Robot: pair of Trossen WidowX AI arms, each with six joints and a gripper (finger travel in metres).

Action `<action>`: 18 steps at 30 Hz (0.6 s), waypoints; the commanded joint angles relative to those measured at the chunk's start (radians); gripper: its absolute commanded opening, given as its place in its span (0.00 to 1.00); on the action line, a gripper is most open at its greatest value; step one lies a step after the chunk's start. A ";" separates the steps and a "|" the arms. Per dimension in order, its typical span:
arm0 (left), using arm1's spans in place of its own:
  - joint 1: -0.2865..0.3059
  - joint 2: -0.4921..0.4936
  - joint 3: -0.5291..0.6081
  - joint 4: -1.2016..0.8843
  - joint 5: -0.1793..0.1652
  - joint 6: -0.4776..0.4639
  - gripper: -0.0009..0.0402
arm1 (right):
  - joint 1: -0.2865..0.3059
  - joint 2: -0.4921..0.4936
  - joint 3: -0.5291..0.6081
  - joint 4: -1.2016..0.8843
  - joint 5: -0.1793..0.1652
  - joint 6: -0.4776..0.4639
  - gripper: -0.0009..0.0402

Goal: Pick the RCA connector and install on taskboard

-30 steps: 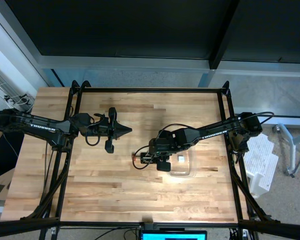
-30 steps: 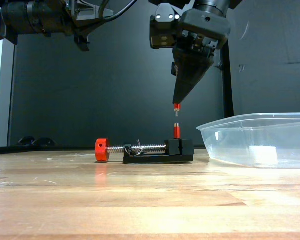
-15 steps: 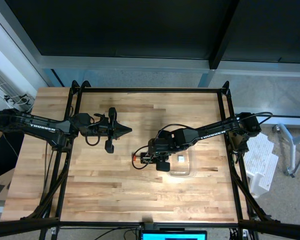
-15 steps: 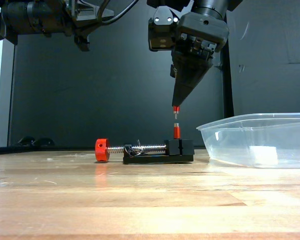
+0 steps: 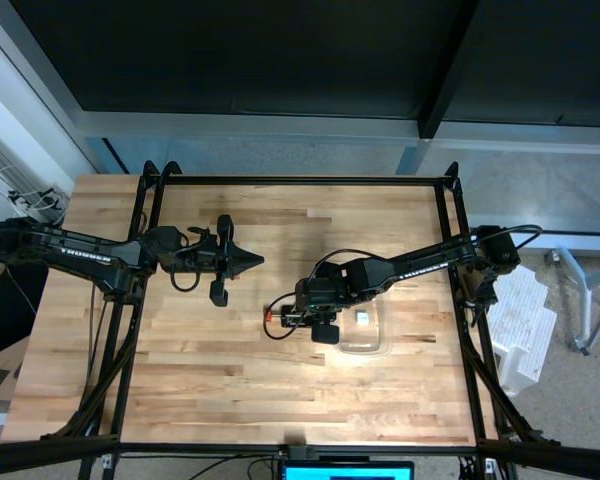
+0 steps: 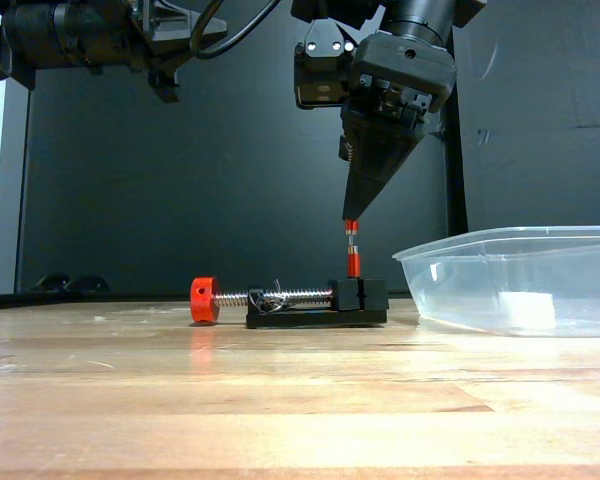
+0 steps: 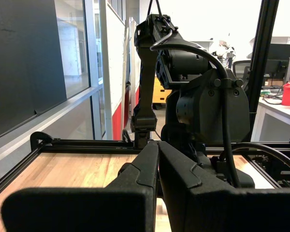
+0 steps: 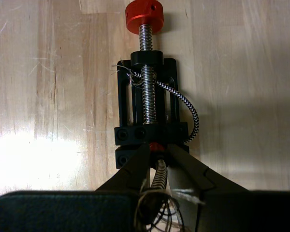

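- Currently, the right gripper (image 6: 351,214) is pinching the RCA connector (image 6: 351,233), a red-tipped plug, pointing it down directly over the red socket (image 6: 353,264) on the taskboard (image 6: 315,305); whether they are touching cannot be told.
- The taskboard is lying on the table (image 6: 280,400), near the clear plastic tray (image 6: 500,240).
- The tray is holding one small white piece (image 6: 526,311).
- The left gripper (image 5: 252,261) is hanging well apart, its fingers (image 7: 150,164) pressed together.

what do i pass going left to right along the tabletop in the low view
red knob → spring → black block of the taskboard, right gripper just above, jaws shut on RCA connector → clear tray; left gripper parked up high at left
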 commanded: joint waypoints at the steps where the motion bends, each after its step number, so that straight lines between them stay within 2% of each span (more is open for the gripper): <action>1: 0.000 0.000 0.000 0.000 0.000 0.000 0.02 | 0.000 0.000 -0.001 -0.003 0.000 0.000 0.03; 11: 0.000 0.000 0.000 0.000 0.000 0.000 0.02 | 0.001 0.000 -0.001 -0.003 -0.002 0.000 0.03; 13: 0.000 0.000 0.000 0.000 0.000 0.000 0.02 | 0.000 0.000 -0.001 -0.002 -0.015 0.001 0.03; 18: 0.000 0.000 0.000 0.000 0.000 0.000 0.02 | 0.001 0.000 -0.001 -0.001 -0.014 0.000 0.03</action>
